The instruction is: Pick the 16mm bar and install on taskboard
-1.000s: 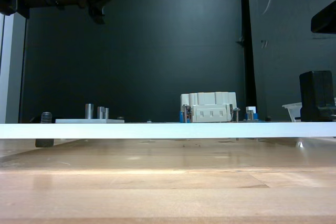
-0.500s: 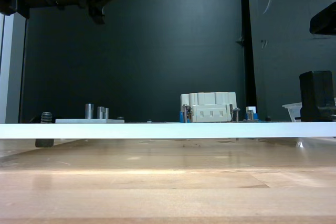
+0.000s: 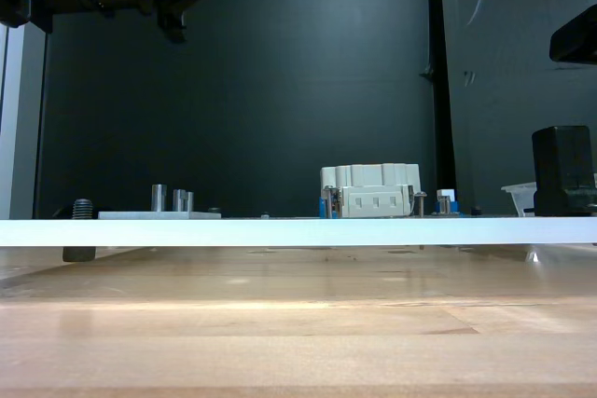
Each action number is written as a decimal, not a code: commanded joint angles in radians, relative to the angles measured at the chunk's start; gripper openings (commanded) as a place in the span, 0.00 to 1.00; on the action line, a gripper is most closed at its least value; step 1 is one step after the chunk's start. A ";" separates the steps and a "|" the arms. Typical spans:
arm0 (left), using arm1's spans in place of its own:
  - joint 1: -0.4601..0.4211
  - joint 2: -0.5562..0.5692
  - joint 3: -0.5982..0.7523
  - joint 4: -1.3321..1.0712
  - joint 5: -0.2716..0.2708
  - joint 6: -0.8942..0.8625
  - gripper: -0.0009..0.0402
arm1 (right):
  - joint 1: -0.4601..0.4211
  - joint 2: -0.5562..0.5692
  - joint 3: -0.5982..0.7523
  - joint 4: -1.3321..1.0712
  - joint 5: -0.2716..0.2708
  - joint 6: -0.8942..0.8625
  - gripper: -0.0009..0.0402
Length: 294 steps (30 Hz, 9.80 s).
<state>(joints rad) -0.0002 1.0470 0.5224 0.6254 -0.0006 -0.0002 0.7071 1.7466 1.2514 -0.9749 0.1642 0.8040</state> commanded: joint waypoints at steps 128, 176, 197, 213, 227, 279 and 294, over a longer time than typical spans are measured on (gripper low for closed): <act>0.000 0.000 0.000 0.000 0.000 0.000 0.02 | 0.001 -0.034 -0.022 0.045 0.002 -0.212 0.02; 0.000 0.000 0.000 0.000 0.000 0.000 0.02 | 0.015 -0.036 -0.039 0.049 0.002 -0.108 0.02; 0.000 0.000 0.000 0.000 0.000 0.000 0.02 | 0.015 -0.036 -0.048 0.037 0.002 -0.106 0.02; 0.000 0.000 0.000 0.000 0.000 0.000 0.02 | 0.015 -0.036 -0.048 0.051 0.012 -0.105 0.02; 0.000 0.000 0.000 0.000 0.000 0.000 0.02 | 0.014 -0.036 -0.048 0.062 0.012 -0.106 0.02; 0.000 0.000 0.000 0.000 0.000 0.000 0.02 | 0.039 -0.093 -0.062 0.095 0.079 -0.154 0.02; 0.000 0.000 0.000 0.000 0.000 0.000 0.02 | 0.066 -0.118 -0.134 0.188 0.108 -0.154 0.02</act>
<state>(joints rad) -0.0002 1.0470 0.5224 0.6250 -0.0006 -0.0002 0.7704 1.6283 1.1202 -0.7925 0.2714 0.6491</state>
